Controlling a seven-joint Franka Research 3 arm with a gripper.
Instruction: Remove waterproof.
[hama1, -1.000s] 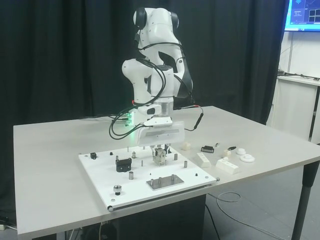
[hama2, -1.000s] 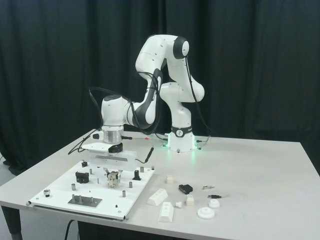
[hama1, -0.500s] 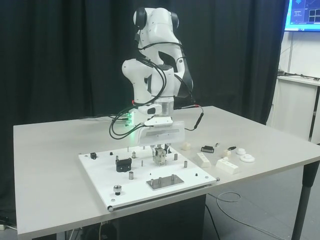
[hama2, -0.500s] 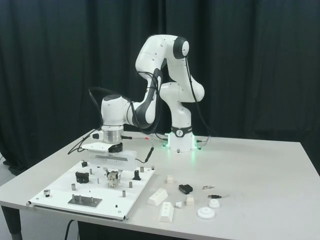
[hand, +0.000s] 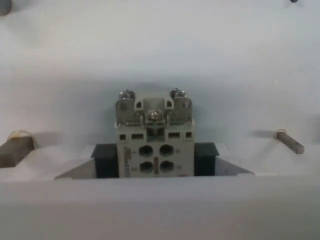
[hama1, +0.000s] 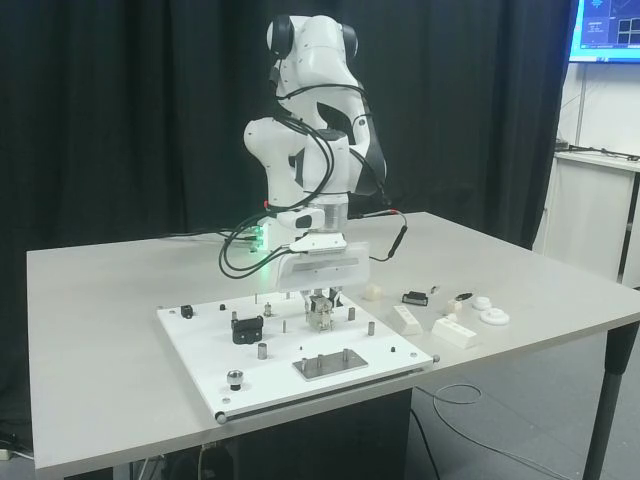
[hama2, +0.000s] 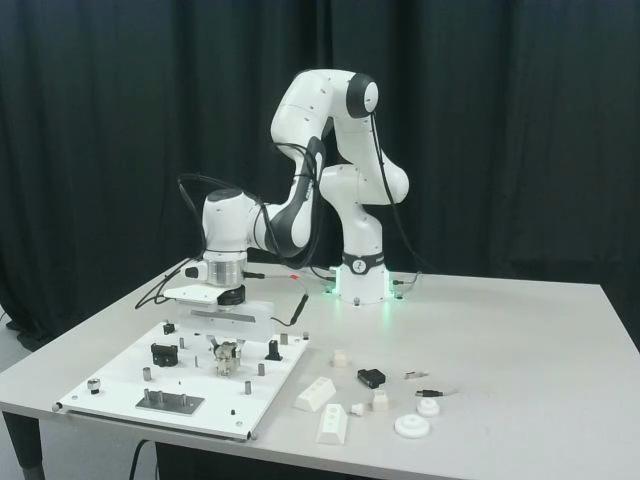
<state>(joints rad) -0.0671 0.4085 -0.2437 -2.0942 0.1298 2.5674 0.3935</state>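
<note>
While the claw (hand: 155, 160) pinches the waterproof connector (hand: 154, 136), it stands on the white board (hama1: 200, 335).

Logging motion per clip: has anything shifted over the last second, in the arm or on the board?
No visible change. The gripper is at the same spot over the connector block on the white board, and the loose white parts on the grey table lie as before.

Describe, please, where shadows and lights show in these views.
Wrist view: the waterproof connector casts a soft shadow onto the white board. Second room view: green light glows at the arm's base. First room view: a lit screen in the background.
</note>
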